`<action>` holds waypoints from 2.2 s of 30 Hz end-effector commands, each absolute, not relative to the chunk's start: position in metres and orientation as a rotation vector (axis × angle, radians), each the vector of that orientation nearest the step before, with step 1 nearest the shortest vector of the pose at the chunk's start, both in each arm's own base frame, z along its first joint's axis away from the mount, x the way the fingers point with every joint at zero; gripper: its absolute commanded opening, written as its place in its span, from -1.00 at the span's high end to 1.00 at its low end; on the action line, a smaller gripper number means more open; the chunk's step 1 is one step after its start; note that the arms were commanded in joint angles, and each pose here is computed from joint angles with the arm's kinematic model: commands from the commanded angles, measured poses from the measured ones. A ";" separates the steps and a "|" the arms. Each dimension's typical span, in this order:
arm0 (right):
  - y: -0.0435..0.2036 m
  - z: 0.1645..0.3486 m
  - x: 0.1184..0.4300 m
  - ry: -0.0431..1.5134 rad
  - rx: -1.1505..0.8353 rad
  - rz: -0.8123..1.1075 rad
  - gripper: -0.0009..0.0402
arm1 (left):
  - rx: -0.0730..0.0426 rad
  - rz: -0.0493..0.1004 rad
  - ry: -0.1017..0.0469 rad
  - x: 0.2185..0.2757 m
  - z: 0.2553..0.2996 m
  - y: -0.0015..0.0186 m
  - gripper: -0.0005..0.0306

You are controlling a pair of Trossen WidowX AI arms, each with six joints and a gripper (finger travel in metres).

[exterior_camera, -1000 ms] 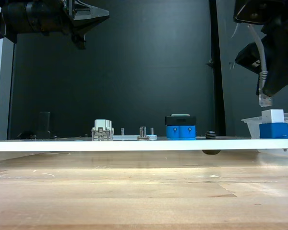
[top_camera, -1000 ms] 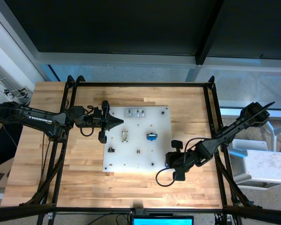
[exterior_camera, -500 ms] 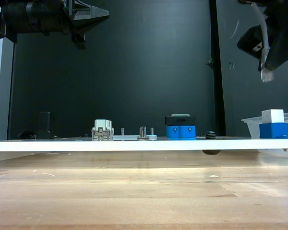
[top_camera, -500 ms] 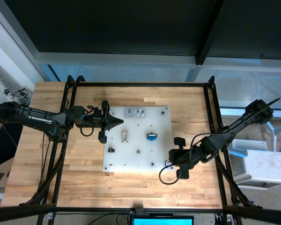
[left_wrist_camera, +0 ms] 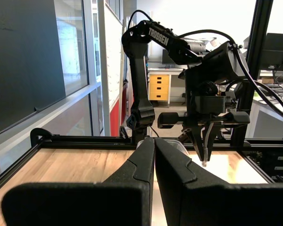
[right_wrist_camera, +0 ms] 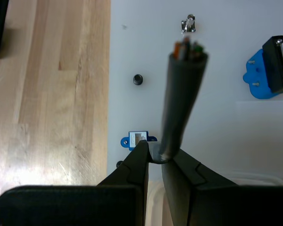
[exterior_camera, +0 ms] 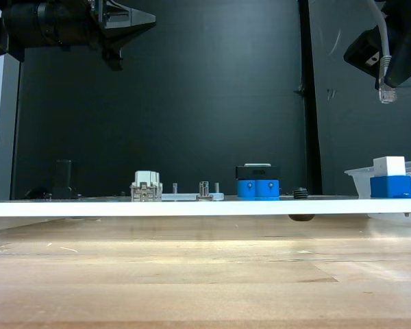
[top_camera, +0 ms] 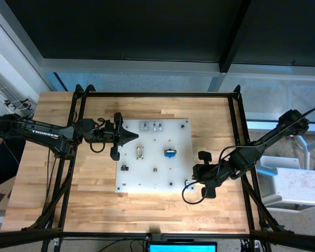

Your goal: Remove the rj45 connector and place it in the container

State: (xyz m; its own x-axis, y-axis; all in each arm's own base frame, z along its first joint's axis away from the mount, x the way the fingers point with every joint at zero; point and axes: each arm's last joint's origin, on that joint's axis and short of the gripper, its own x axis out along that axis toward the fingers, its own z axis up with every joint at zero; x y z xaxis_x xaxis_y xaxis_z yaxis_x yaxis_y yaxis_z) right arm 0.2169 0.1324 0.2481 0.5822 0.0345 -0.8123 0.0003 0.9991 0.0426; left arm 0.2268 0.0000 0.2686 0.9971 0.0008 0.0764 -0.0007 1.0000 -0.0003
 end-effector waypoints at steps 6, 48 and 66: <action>0.110 0.243 0.196 0.985 0.039 -0.023 0.96 | 0.000 0.001 -0.076 0.2269 0.2686 0.0001 0.96; 0.070 0.226 0.133 1.152 0.088 -0.137 0.10 | 0.000 0.001 -0.077 0.2268 0.2686 0.0000 0.96; 0.070 0.226 0.133 1.149 0.087 -0.135 -0.02 | 0.000 0.000 -0.076 0.2269 0.2686 0.0000 0.96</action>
